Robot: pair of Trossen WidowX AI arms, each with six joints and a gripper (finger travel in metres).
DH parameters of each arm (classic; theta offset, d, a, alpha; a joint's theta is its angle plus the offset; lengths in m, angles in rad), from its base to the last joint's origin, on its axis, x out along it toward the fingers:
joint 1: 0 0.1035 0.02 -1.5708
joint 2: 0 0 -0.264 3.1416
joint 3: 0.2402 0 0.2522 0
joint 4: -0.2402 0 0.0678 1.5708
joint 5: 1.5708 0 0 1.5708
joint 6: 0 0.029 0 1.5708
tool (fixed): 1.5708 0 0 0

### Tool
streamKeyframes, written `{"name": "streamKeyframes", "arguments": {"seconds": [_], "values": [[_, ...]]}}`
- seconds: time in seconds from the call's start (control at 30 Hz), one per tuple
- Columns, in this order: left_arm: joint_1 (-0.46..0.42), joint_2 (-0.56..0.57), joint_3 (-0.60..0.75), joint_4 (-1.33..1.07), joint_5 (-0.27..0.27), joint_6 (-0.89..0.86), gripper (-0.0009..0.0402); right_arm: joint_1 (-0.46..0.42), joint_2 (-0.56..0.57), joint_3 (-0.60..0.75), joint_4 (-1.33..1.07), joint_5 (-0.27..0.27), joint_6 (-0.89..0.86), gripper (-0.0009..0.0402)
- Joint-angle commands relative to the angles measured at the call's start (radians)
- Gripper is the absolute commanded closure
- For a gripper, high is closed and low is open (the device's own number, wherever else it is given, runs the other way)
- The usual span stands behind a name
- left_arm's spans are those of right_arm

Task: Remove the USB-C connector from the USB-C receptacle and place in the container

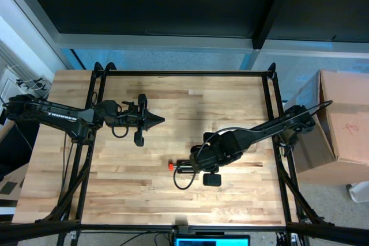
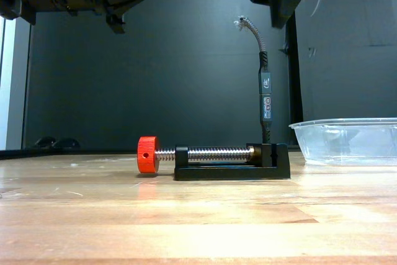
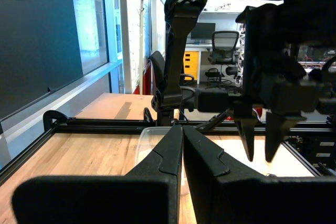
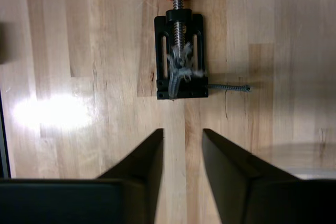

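Clock set on the table as the high view shows it, 12 o'clock away from the near edge.

**Part.** The USB-C connector [image 2: 266, 100] stands upright. Its lower end is down in the 3 o'clock end of a small black vise [image 2: 232, 164], and nothing holds it. I cannot make out the USB-C receptacle itself inside the vise. The connector's long axis is vertical. The cable [image 2: 254, 35] rises from it, bends towards 9 o'clock and ends frayed.

**Vise.** It lies along the 9–3 line on the table [image 2: 186, 228], with the red knob [image 2: 147, 154] at the 9 o'clock end.

**Right gripper.** The right gripper [image 4: 182, 140] hangs above the vise pointing straight down, with its fingers [image 4: 152, 156] parted and nothing between them. In the low view it sits well above the cable tip and a little to the 3 o'clock side of the connector. Its wrist camera looks down the connector's length, so the part shows almost end-on.

**Left gripper.** The left gripper [image 3: 182, 135] is up in the air with its fingers pressed together and empty. It points towards 3 o'clock and sits well apart from the vise, at about 11 o'clock.

**Container.** The clear container [image 2: 347, 144] sits on the table on the 3 o'clock side of the vise.

**Judgement.** The right arm is much the nearer. The coming move turns on a small shift towards 9 o'clock and then a straight descent, so that the open fingers straddle the upright body. The pull should then go straight up along that axis. The bent cable may brush a finger on the way down.
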Motion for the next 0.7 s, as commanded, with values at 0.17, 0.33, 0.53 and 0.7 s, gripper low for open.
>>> {"name": "streamKeyframes", "arguments": {"seconds": [0.17, 0.33, 0.53, 0.7], "values": [[0.0, 0.0, 0.0, 0.0, 0.0, 0.0, 0.0393, -0.003, 0.062, 0.06, -0.01, 0.001, -0.015, 0.02], [0.0, 0.0, 0.0, 0.0, 0.0, 0.0, 0.0393, -0.003, 0.091, 0.06, -0.001, 0.002, -0.032, 0.0204], [0.0, 0.0, 0.0, 0.0, 0.0, 0.0, 0.0393, -0.004, 0.145, 0.058, 0.008, 0.002, -0.058, 0.0227], [0.0, 0.0, 0.0, 0.0, 0.0, 0.0, 0.0393, -0.003, 0.175, 0.051, 0.039, 0.001, -0.069, 0.0248]]}}
